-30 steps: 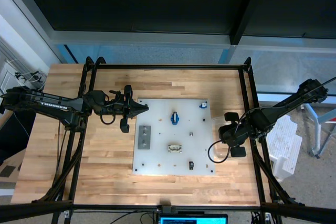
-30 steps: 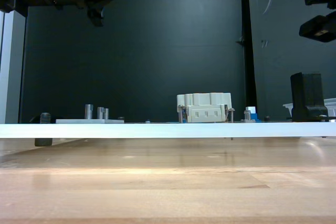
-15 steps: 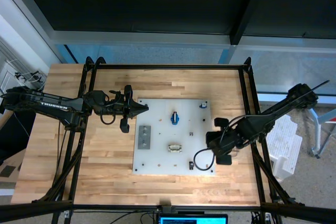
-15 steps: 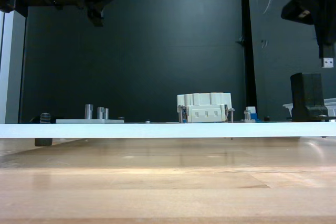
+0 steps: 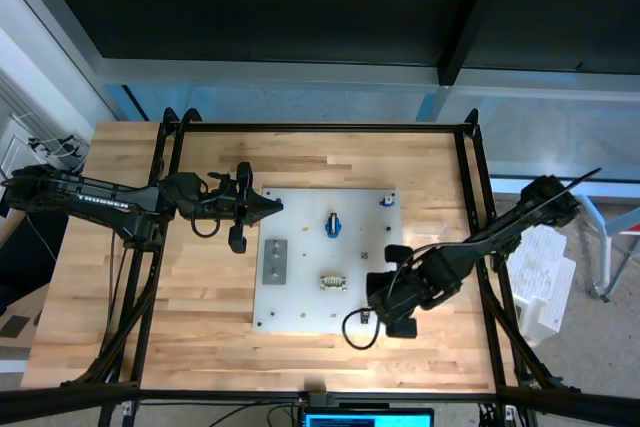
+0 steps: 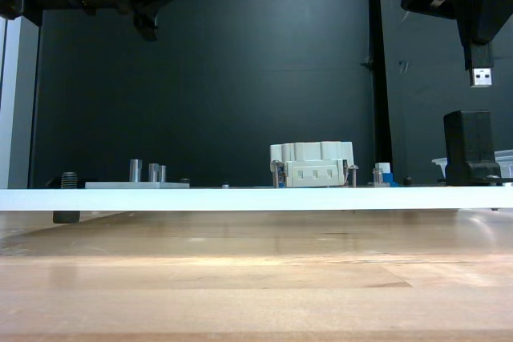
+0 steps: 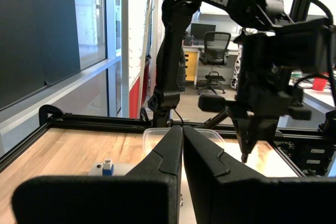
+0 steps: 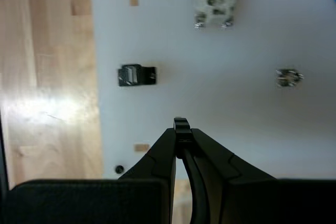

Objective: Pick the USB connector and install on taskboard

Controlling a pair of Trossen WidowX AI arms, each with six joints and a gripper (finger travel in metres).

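Pick complete: my right gripper (image 8: 181, 129) is clamped on the USB connector (image 6: 481, 76), hanging above and just off the black socket (image 6: 469, 148) at five o'clock of the taskboard (image 5: 300, 287). Insertion outstanding. My left gripper (image 5: 265, 205), pinched closed and empty, hovers at ten o'clock.

Bright, even light; glare patch on table (image 8: 50, 103)

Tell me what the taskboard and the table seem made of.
Taskboard: probably plastic, smooth matte white sheet. Table: wood, by its grain and plank joints. Right hand holds the USB connector above the board; left hand hovers shut over its far left corner.
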